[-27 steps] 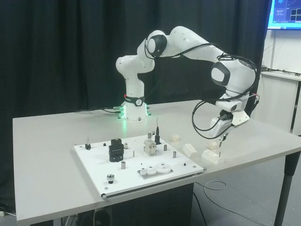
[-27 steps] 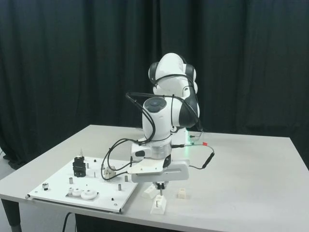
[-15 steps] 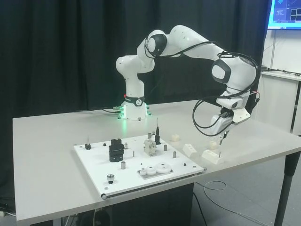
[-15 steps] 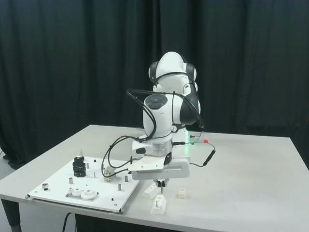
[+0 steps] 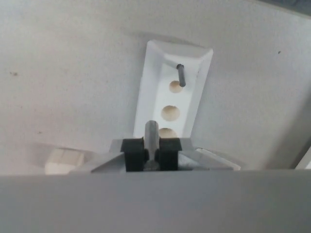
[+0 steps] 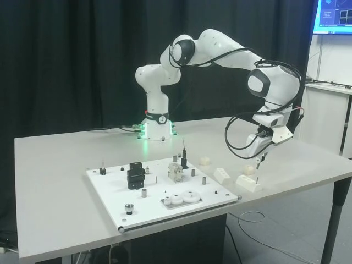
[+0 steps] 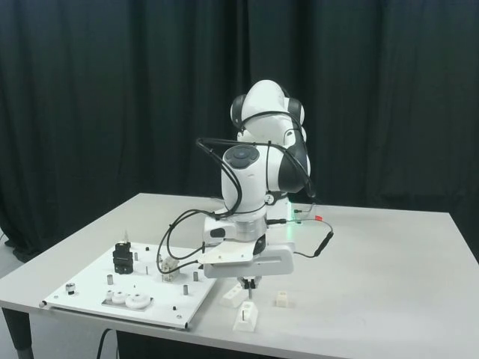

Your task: Insert round peg 2.

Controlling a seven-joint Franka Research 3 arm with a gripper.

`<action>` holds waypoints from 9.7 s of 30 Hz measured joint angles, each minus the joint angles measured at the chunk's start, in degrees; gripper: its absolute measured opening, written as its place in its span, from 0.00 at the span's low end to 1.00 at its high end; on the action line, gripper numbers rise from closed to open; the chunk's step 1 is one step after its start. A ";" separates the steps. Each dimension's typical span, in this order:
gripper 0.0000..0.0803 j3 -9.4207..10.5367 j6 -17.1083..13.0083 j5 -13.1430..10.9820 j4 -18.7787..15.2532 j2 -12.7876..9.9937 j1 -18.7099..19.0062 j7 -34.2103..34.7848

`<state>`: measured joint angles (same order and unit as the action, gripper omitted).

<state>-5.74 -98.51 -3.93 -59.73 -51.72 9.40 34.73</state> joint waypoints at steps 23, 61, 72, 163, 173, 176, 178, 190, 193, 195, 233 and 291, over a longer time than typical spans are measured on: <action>0.07 -0.06 0.00 0.07 0.00 0.02 0.01 0.00; 0.07 -1.59 9.00 4.47 -0.07 1.62 -0.71 -4.75; 0.07 -1.61 13.66 6.30 -0.61 2.23 -2.87 -7.02; 0.07 -11.80 -26.72 16.21 -67.41 42.58 -9.69 9.92; 0.07 -12.85 -33.23 16.31 -72.93 45.30 -9.69 15.16; 0.07 -13.21 -34.77 16.31 -74.07 45.88 -9.69 16.61; 0.07 -13.46 -35.53 16.32 -74.74 46.29 -9.69 17.07; 0.07 -14.77 -37.61 16.31 -78.04 48.19 -9.69 18.98; 0.07 -15.07 -38.70 16.27 -78.93 48.54 -9.69 20.21; 0.07 -15.29 -39.80 16.23 -79.64 48.75 -9.69 20.86; 0.07 -17.62 -52.69 2.70 -84.82 46.75 -9.69 21.70; 0.07 -18.58 -52.54 -12.54 -86.88 45.41 -9.69 3.31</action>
<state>-24.32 -151.05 -16.47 -146.61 -6.31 -0.29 38.04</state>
